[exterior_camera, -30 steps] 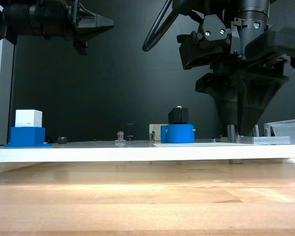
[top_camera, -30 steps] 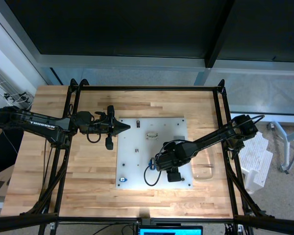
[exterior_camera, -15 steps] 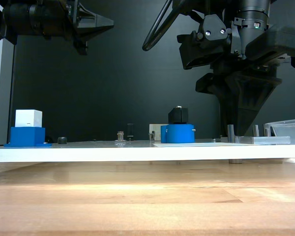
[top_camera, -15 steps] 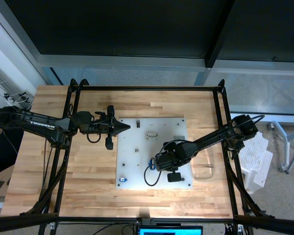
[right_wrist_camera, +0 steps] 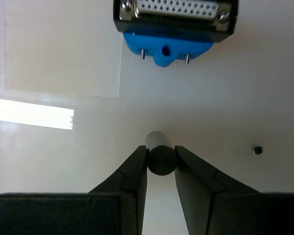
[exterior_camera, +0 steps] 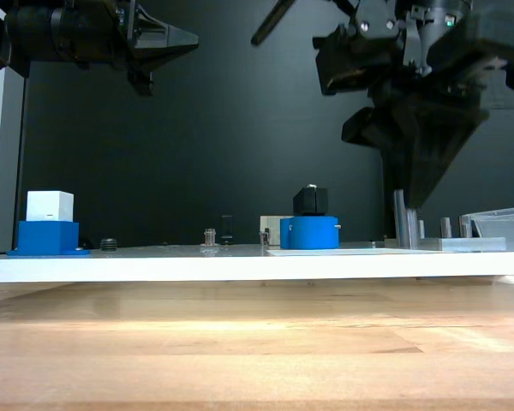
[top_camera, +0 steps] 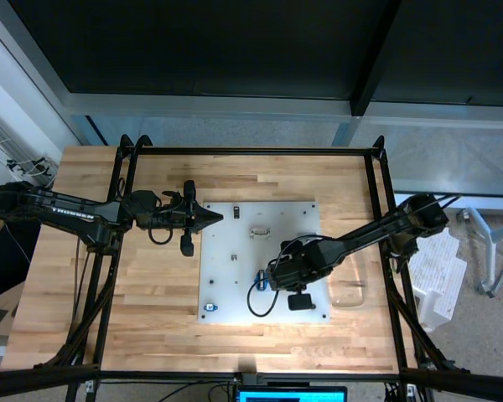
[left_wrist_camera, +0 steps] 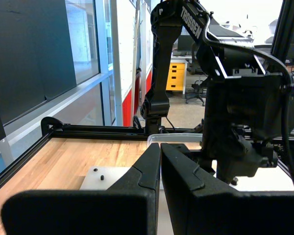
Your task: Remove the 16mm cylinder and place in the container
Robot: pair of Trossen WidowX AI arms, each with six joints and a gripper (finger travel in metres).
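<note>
TROSSEN is printed on the right arm point(left_wrist_camera: 192, 23) and left arm point(top_camera: 67, 214).

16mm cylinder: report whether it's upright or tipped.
Upright: the 16mm cylinder stands vertical over the white board, pinched by the right gripper. Left gripper, shut, is parked high at left.
</note>
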